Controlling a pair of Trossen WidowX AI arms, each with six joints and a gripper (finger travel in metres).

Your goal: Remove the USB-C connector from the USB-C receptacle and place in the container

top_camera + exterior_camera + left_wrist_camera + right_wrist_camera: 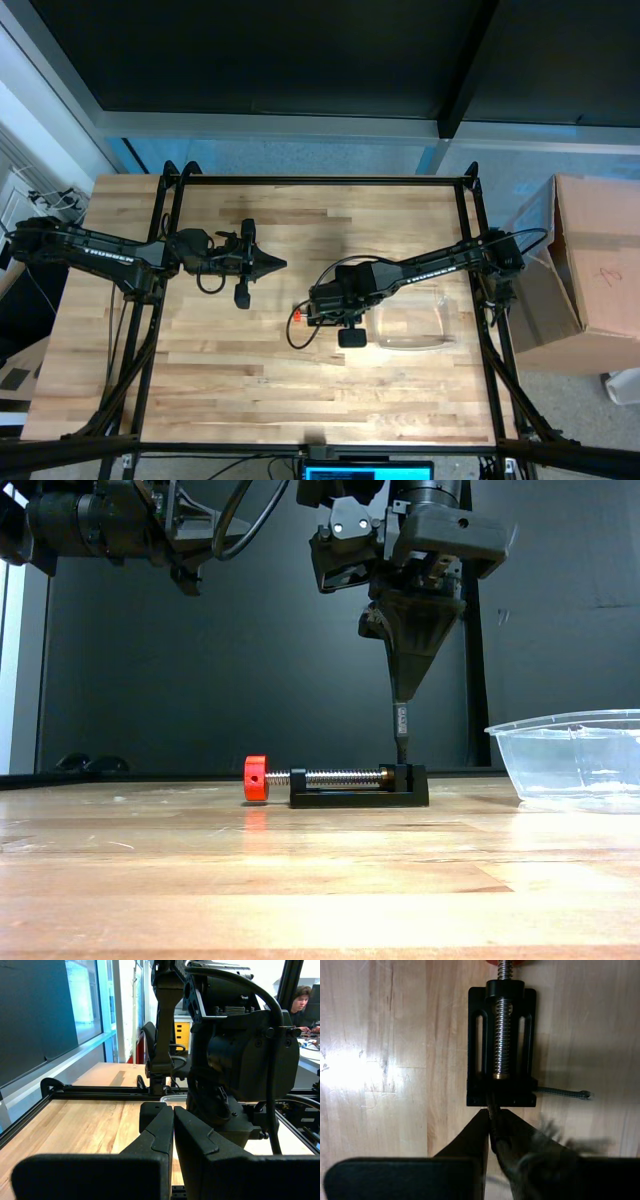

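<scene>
— Right gripper [400, 706] is pointing straight down over the board, its fingers pinching closed on the USB-C connector [402, 726]. What is the other arm doing?

— Left gripper [274, 264] is hanging high above the table, well apart from the work. Its fingers [159, 1127] are pressing together with nothing between them.

— Is anything lying in the container [572, 765]?

— Nothing that I am seeing. It is sitting near the black clamp fixture [358, 786], on the side away from the red knob [256, 778].

— So how far along is the job looking?

— I am judging it early. The grasp is looking done, but the pull is not. The connector is standing upright, and its narrow tip is meeting the top of the fixture's end block. The USB-C receptacle itself is hiding there, so I cannot tell how deep the tip is sitting.

— And what is remaining?

— Lifting the connector clear, carrying it across to the container and letting go. A short braided cable [562, 1092] is lying beside the fixture; whether it belongs to the connector, I cannot tell.
</scene>
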